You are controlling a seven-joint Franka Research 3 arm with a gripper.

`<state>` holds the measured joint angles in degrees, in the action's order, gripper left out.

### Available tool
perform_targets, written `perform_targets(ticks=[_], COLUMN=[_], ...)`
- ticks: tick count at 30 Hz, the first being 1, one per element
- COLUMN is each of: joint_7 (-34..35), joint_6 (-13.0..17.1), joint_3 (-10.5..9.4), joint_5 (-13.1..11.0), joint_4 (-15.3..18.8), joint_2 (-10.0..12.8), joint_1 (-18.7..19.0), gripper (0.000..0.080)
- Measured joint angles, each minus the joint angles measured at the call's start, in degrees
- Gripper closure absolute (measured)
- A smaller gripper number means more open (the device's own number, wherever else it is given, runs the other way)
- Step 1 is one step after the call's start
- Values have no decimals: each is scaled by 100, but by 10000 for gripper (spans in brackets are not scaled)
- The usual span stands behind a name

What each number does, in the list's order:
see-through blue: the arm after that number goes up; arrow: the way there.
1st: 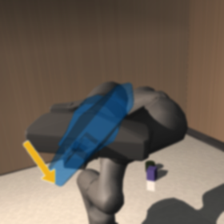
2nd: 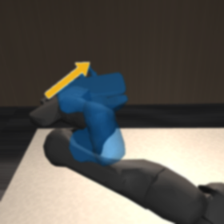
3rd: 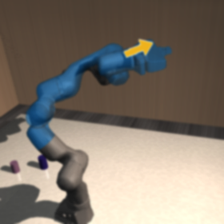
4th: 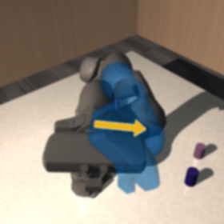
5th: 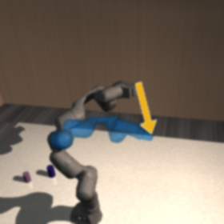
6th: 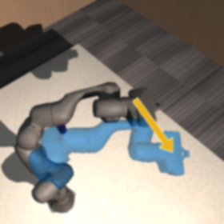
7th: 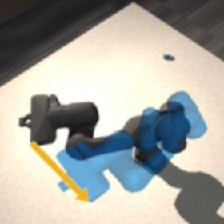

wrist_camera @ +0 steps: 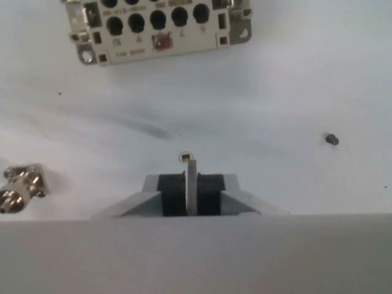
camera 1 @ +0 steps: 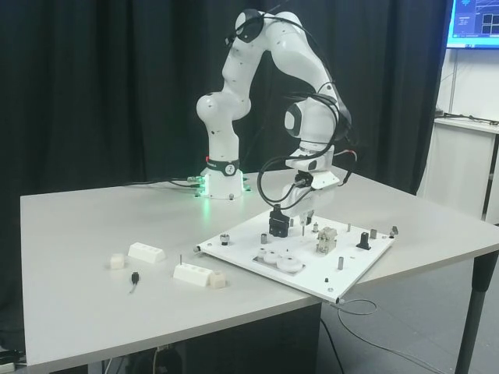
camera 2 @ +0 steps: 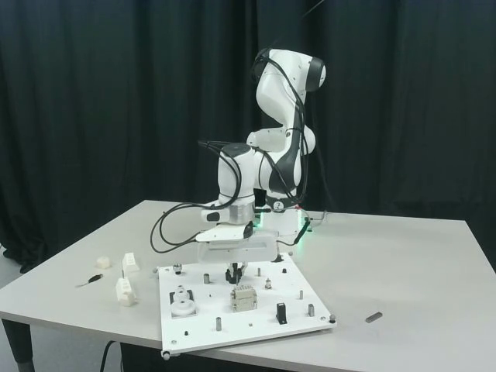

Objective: Insert square peg 1.

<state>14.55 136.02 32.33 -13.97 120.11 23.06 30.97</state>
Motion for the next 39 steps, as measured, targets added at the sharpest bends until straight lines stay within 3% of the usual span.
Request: perform_targets(ticks=[8,29,39], joint_7=[13,13,13], joint_6=[-3,13,71], joint_3=[-24,-418,-446], joint_5=[13,110,110], joint_4=[4,4,4], joint_2=[34,51,76], joint_1=[-27,-402,-438], gripper=[768,768,768])
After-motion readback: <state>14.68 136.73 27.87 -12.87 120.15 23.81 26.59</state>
